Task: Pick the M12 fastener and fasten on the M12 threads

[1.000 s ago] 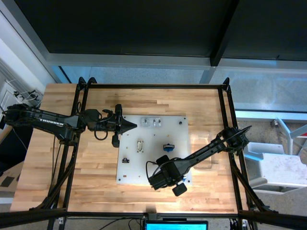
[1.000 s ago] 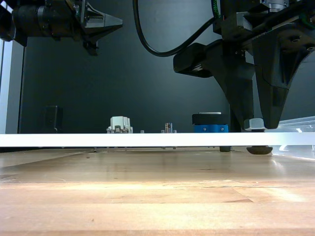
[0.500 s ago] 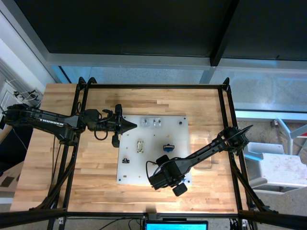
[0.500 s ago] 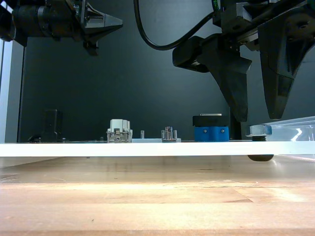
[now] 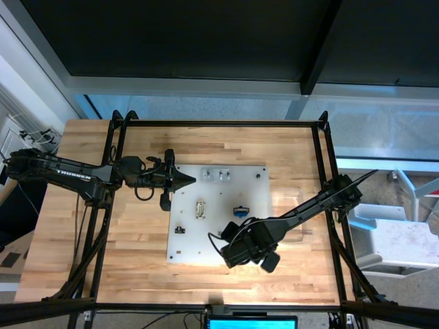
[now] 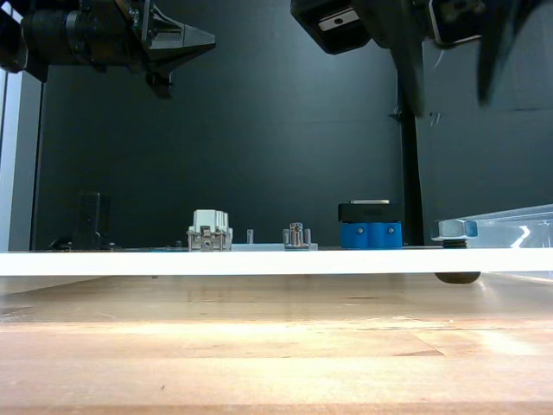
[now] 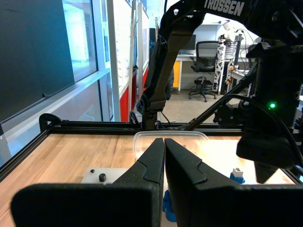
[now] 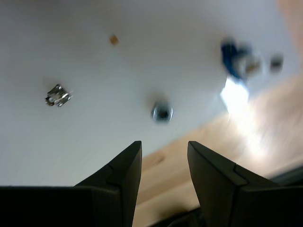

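Silver hex nut set on its stud; how tightly it is run down cannot be told.
The right hand, spread and empty, is held at the upper right of the low view, above the nut and the short dark stud on the smooth white board. The left hand, pressed together, is parked at upper left.

A white board lies on the wooden bench, carrying a blue connector and a white connector; a clear tray sits just right of it.
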You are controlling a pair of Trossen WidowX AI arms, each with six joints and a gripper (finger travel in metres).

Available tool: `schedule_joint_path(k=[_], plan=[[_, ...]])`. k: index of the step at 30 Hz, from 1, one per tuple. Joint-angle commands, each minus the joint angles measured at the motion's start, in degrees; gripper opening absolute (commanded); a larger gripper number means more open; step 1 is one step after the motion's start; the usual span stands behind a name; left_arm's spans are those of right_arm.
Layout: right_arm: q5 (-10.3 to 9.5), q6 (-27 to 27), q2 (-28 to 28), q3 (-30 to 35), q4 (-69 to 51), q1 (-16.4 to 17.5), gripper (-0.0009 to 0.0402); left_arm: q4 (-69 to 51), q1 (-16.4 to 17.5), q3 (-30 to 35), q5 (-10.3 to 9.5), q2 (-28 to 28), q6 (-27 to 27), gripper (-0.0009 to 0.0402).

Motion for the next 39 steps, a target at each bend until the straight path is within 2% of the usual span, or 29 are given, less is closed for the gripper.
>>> schedule_joint_path(k=[1,3,8,12,14,16,21,26,29,34,36,39], plan=[[2.84,-3.8,0.2,0.0,-2.1,0.0,0.0133,0.0,0.0,0.0,0.02,0.0,0.0,0.0],[2.99,-8.8,0.2,0.0,-2.7,0.0,0.0133,0.0,0.0,0.0,0.02,0.0,0.0,0.0],[3.28,-25.1,0.1,0.0,-4.5,0.0,0.0133,0.0,0.0,0.0,0.02,0.0,0.0,0.0],[3.15,-33.4,0.1,0.0,-2.9,0.0,0.0133,0.0,0.0,0.0,0.02,0.0,0.0,0.0],[3.02,-39.2,0.1,0.0,-1.9,0.0,0.0133,0.0,0.0,0.0,0.0,0.0,0.0,0.0],[2.67,-47.5,0.1,0.0,-1.1,0.1,0.0133,0.0,0.0,0.0,0.02,0.0,0.0,0.0],[2.8,-74.6,0.1,0.0,0.1,0.1,0.0133,0.0,0.0,0.0,0.02,0.0,0.0,0.0],[2.78,-91.6,0.1,0.0,-0.8,0.1,0.0133,0.0,0.0,0.0,0.02,0.0,0.0,0.0],[3.34,-104.1,0.1,0.0,-0.5,0.1,0.0133,0.0,0.0,0.0,0.02,0.0,0.0,0.0],[3.23,-112.1,0.1,0.0,0.3,0.1,0.0125,0.0,0.0,0.0,0.02,0.0,0.0,0.0],[3.02,-113.2,0.5,-0.2,0.3,0.1,0.0101,0.0,0.0,0.0,0.02,0.0,0.0,0.0],[3.02,-113.9,0.5,-0.9,0.9,0.1,0.004,0.0,0.0,0.0,0.02,0.0,0.0,0.0]])
